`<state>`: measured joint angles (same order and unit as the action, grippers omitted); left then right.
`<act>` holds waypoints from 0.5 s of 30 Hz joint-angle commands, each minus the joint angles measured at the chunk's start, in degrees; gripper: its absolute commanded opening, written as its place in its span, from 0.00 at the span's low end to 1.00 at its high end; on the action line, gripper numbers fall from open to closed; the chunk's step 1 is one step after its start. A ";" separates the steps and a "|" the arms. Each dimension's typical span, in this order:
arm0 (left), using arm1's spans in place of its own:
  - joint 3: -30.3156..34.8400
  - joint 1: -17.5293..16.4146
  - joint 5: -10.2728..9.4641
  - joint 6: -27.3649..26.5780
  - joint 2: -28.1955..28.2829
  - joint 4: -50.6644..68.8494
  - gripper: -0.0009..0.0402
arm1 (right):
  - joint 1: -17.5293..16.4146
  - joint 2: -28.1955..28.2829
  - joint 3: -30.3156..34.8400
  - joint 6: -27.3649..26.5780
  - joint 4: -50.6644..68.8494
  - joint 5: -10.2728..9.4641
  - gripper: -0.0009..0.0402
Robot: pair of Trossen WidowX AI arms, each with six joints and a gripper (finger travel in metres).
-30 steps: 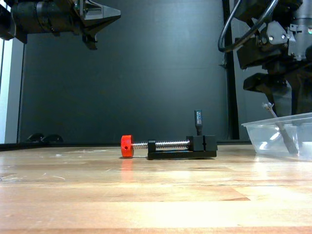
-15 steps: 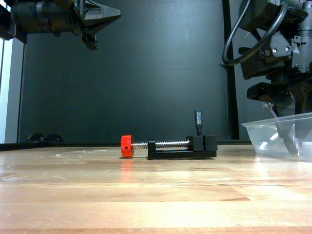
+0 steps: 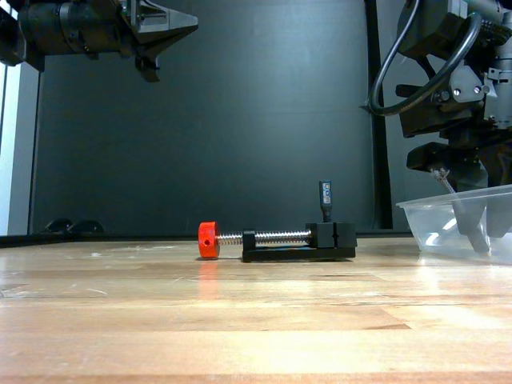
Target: Pick the usb-c connector and install on the hub
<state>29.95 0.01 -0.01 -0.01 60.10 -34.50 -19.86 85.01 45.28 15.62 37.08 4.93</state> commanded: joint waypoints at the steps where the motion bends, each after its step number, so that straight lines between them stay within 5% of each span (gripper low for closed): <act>1: 0.00 -0.02 0.00 0.00 0.00 -0.02 0.02 | -0.04 0.02 -0.55 0.09 -0.74 0.09 0.37; 15: 0.00 0.00 0.00 0.00 0.02 -0.02 0.02 | -0.02 0.02 -2.34 -0.68 -3.10 2.14 0.37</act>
